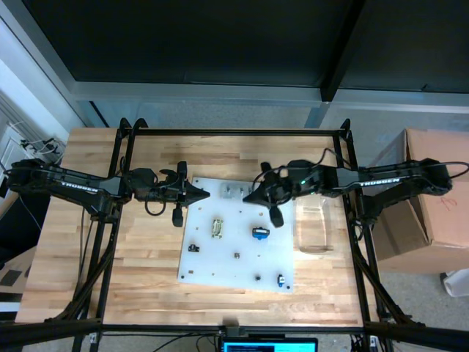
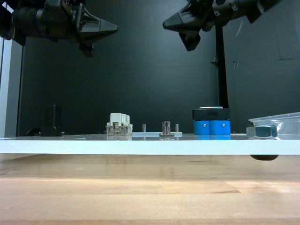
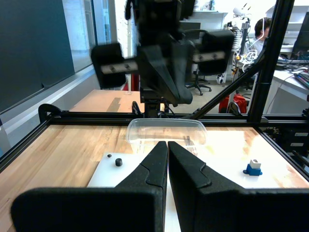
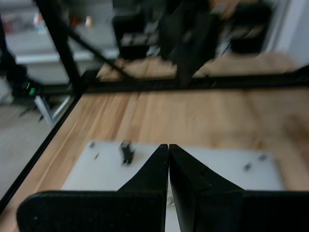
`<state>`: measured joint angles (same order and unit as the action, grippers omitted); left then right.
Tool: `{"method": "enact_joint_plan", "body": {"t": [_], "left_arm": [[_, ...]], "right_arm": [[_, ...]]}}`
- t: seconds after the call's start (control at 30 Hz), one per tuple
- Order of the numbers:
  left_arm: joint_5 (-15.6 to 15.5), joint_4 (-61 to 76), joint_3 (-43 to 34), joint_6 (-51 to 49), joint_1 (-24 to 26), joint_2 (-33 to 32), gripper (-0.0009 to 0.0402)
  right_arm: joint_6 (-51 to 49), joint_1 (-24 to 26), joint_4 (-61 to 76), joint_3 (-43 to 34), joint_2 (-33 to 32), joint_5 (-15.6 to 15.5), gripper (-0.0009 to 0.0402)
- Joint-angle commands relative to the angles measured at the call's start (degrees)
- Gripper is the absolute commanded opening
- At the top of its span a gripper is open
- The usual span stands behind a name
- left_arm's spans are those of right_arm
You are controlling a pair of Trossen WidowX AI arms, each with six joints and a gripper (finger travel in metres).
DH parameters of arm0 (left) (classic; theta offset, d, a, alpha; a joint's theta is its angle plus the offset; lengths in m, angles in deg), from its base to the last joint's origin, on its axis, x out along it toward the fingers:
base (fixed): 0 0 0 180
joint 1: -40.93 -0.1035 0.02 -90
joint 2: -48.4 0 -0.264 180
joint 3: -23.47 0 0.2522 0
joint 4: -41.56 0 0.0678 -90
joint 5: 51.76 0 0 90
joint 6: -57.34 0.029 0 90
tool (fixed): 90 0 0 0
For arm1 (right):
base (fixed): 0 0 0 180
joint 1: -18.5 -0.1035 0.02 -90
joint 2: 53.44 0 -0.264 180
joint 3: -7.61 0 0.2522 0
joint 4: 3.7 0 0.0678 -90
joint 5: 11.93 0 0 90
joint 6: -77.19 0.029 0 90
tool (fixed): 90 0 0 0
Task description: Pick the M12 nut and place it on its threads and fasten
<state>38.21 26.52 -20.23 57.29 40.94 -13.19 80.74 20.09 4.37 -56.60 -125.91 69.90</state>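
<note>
The small silver M12 nut [image 2: 262, 131] sits on its stud near the board's near right edge [image 1: 281, 279]. It is low against the white board [image 1: 220, 275] and no ribs show beneath it. The clear tray [image 1: 314, 229] behind it holds nothing. My right gripper [image 1: 246, 196] hangs high over the board's far middle, shut with nothing between its fingers [image 4: 159, 159], well away from the nut. It points left in the low view [image 2: 165, 22]. My left gripper [image 1: 204, 194] is also raised, shut and empty [image 3: 167, 145], at the board's far left edge, tip facing the right one [image 2: 115, 26].
On the board stand a white connector block [image 1: 218, 229], a blue block [image 1: 260, 233], a silver post [image 2: 166, 128] mid-board and a small black part [image 1: 193, 247]. A cardboard box [image 1: 432, 198] stands off the table's right. Black frame rails [image 1: 234, 133] border the table.
</note>
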Motion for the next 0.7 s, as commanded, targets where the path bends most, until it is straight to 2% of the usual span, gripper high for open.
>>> {"method": "enact_joint_plan", "body": {"t": [0.03,0.2,0.3,0.47,0.6,0.7], "left_arm": [[0.0,0.0,0.0,0.0,0.0,0.0,0.0000],[0.0,0.0,0.0,0.0,0.0,0.0,0.0000],[0.0,0.0,0.0,0.0,0.0,0.0,0.0000],[0.0,0.0,0.0,0.0,0.0,0.0,0.0000],[0.0,0.0,0.0,0.0,0.0,0.0,0.0000],[0.0,0.0,0.0,0.0,0.0,0.0,0.0000]], "right_arm": [[0.0,1.9,-7.6,4.2,2.6,-2.2,0.0000],[0.6,2.8,-18.0,10.4,5.6,-1.7,0.0000],[0.3,2.7,-20.8,13.2,6.7,1.6,0.0000],[-0.5,2.6,-26.4,18.3,8.7,2.8,0.0000],[-0.9,2.5,-29.2,21.5,10.2,5.2,0.0000],[-0.9,2.4,-29.6,22.7,10.5,5.2,0.0000]]}}
